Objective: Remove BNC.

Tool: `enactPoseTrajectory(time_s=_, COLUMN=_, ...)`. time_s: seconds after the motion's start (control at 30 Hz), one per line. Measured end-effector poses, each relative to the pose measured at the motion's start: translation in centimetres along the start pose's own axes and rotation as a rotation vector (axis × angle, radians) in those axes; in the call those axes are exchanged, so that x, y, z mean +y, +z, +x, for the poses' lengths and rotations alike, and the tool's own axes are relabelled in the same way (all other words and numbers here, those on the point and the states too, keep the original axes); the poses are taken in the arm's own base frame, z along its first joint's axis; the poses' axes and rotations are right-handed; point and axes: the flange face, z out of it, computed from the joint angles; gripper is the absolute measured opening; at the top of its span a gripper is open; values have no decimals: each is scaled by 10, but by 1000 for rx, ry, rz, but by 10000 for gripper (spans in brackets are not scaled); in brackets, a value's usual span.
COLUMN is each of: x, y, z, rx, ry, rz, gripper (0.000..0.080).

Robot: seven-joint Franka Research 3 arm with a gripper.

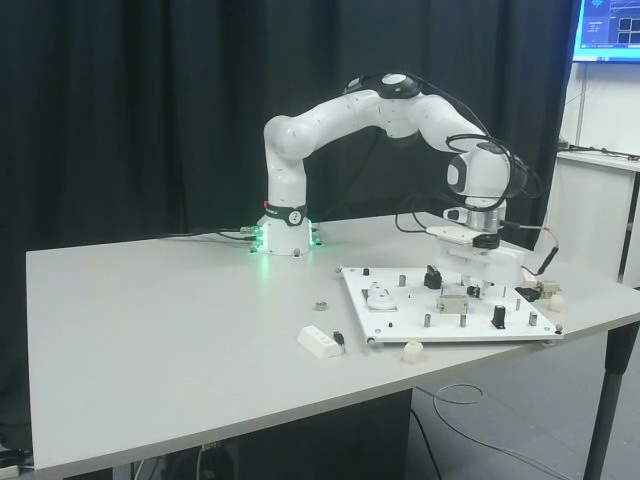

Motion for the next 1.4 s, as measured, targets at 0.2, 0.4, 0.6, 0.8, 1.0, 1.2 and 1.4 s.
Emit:
enactPoseTrajectory(time_s=0.2, x=-1, y=0, z=1, rx=-9, ry=-79, rz=-2, gripper=134)
enactPoseTrajectory(time_s=0.4, x=-2, y=1, z=2, rx=-25, ry=-208, rz=-7, gripper=134)
enactPoseTrajectory(time_s=0.6, x=-4, y=1, z=4, rx=-44, ry=-295, rz=-15, gripper=134)
enactPoseTrajectory(time_s=0.8, x=-6, y=1, z=5, rx=-59, ry=-384, rz=-19, gripper=134)
enactPoseTrajectory(time_s=1.0, x=-6, y=1, z=5, rx=-64, ry=-454, rz=-21, gripper=134)
enactPoseTrajectory(time_s=1.2, x=-7, y=1, z=4, rx=-67, ry=-551, rz=-19, gripper=134)
enactPoseTrajectory(time_s=1.4, x=-7, y=1, z=3, rx=-68, ry=-637, rz=-16, gripper=134)
